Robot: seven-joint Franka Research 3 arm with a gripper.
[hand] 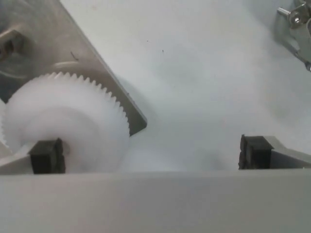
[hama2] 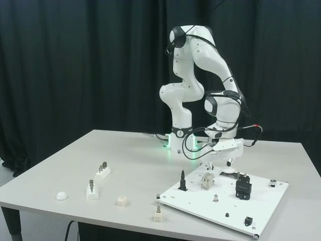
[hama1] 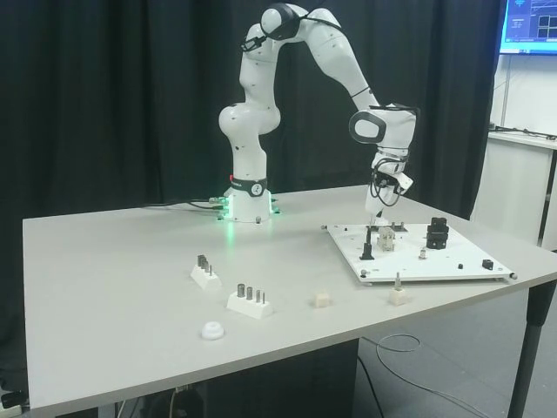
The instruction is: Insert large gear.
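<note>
While black curtains back the grey table, the gripper hangs wide apart w/ nothing held, over the white board, gear beside one finger.

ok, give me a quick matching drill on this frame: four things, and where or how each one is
Things:
1. large gear
2. tool
3. black block
4. small white round part

Places or states:
a. open, over the white board
b. standing on the white board, apart from the tool
c. on the bare table, far from the board
d. lying on a metal plate, by one fingertip

Pairs: 1-d, 2-a, 3-b, 4-c
</note>
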